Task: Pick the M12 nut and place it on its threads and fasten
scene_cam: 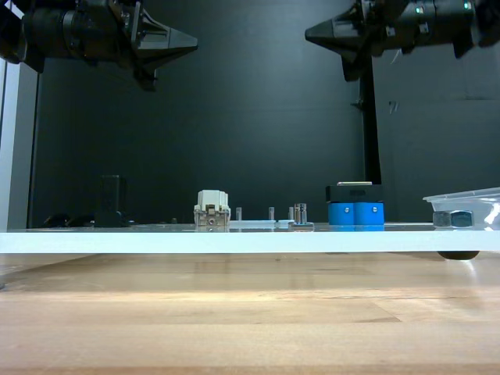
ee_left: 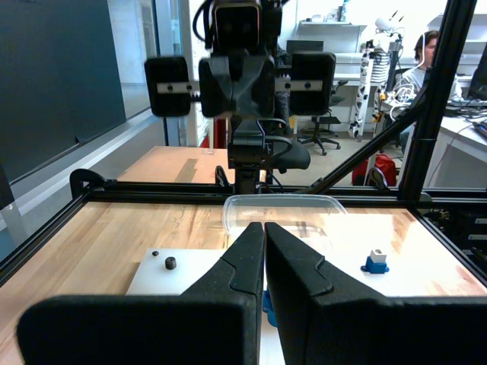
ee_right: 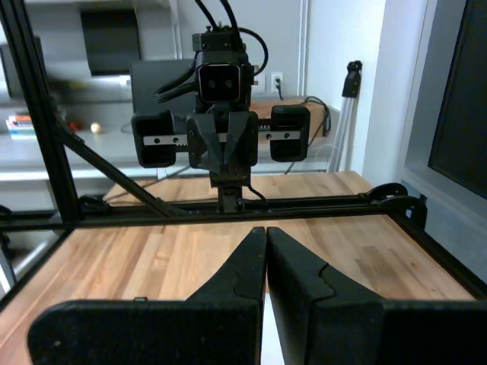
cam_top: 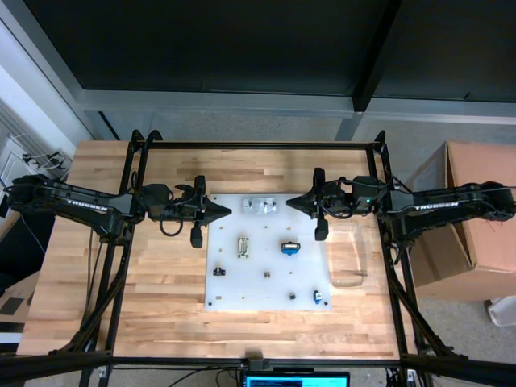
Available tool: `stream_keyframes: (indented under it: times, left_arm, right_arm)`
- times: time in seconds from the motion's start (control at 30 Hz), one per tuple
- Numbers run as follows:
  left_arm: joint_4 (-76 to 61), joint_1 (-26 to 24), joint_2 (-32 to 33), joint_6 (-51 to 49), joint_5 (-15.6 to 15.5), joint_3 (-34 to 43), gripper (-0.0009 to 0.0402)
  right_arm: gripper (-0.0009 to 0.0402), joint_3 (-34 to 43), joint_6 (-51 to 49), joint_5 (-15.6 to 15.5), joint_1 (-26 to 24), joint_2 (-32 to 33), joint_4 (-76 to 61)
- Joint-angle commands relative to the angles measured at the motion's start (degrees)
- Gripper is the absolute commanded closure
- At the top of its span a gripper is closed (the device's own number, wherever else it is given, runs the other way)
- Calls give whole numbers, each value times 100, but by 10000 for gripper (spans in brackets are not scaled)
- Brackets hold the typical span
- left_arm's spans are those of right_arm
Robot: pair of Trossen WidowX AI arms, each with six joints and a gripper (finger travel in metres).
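On its stud sits nut, far from left tool, right tool.

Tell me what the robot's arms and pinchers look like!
Both arms are black all over. The left arm and right arm carry white TROSSEN lettering along the side. The left gripper and right gripper, up above the far end of the white board, each taper to a pointed wedge like a beak. Thin black cables loop beside the left gripper.
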Motion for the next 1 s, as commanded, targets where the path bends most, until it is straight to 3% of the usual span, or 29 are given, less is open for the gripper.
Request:
stream_keyframes:
  times: [0.03, 1.0]
  left_arm:
    - [-2, 2, 2, 2, 0, 2, 393]
    - [-2, 0, 2, 2, 0, 2, 393]
  right_arm:
    - [393, -146, 44, -83, 2, 4, 144]
    - [393, -223, 136, -103, 4, 4, 151]
